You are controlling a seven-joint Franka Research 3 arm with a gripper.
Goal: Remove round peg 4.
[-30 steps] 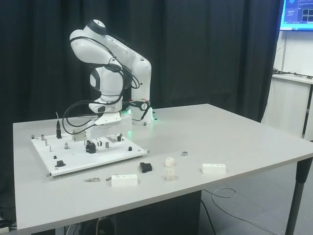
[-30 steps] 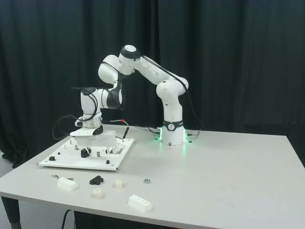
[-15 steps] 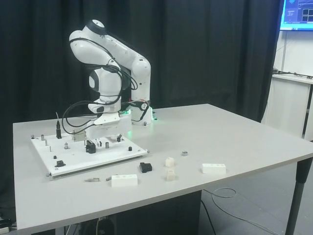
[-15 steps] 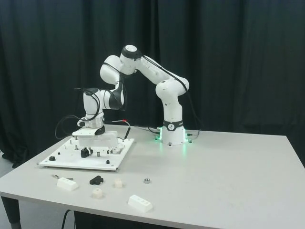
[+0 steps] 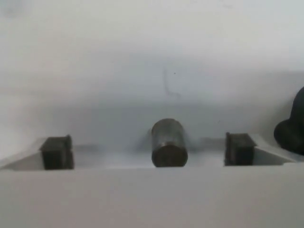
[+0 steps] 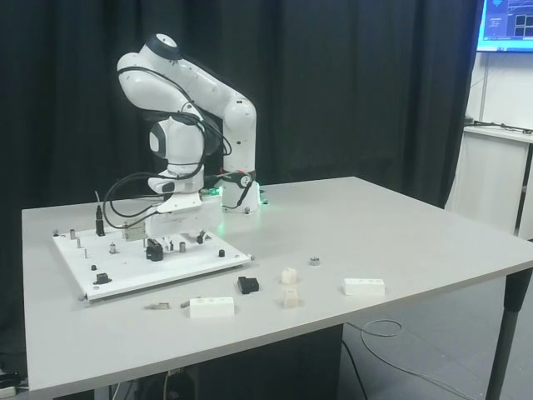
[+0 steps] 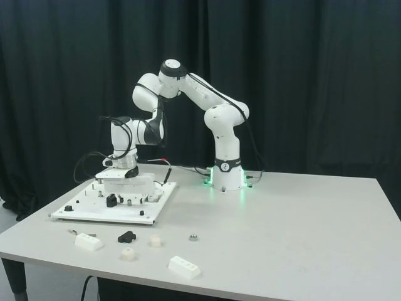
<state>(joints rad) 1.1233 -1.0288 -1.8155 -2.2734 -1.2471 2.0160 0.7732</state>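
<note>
In the wrist view a short grey round peg [image 5: 169, 142] stands upright on the white board [image 5: 142, 71]. It sits between my two dark fingertips [image 5: 57, 152], with a gap on each side and neither pad touching it. My gripper [image 5: 148, 151] is open. In the room views the gripper [image 6: 176, 237] hangs low over the middle of the white board [image 6: 158, 271], also seen from the other side [image 7: 128, 195] above the board [image 7: 94, 213]. The peg is too small to pick out there.
A black part [image 5: 292, 128] stands on the board close beside one fingertip. A black block [image 6: 154, 250] and other small pegs stand on the board. In front of the board lie a white block [image 6: 211, 307], a black piece [image 6: 247, 284], small white parts [image 6: 288, 287], a nut [image 6: 315, 261] and another white block [image 6: 364, 287].
The wrist and gripper have shifted a little across the board and risen slightly. The loose parts on the table have not moved.
</note>
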